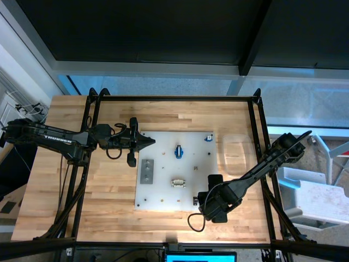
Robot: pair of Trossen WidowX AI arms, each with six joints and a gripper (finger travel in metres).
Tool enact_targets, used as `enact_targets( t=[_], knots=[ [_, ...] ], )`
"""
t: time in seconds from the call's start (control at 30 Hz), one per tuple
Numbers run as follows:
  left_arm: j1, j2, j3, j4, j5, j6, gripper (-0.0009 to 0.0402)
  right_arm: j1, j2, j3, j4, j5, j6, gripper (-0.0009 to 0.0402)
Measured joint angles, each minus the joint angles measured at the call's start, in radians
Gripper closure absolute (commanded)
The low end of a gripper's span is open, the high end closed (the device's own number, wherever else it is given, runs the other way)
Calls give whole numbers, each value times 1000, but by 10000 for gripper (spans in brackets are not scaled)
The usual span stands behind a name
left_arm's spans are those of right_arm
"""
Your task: Pick the 16mm bar from the taskboard and place it in the container
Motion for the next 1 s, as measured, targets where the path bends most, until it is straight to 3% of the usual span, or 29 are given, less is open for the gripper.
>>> enact_targets(
  t=[0.37, 1.0],
  knots=[
    [0, 0, 0, 0, 0, 0, 393, 5, 0, -69, 58, -2, 3, 190],
    [0, 0, 0, 0, 0, 0, 393, 9, -2, -94, 110, -15, 5, 328]
  ],
)
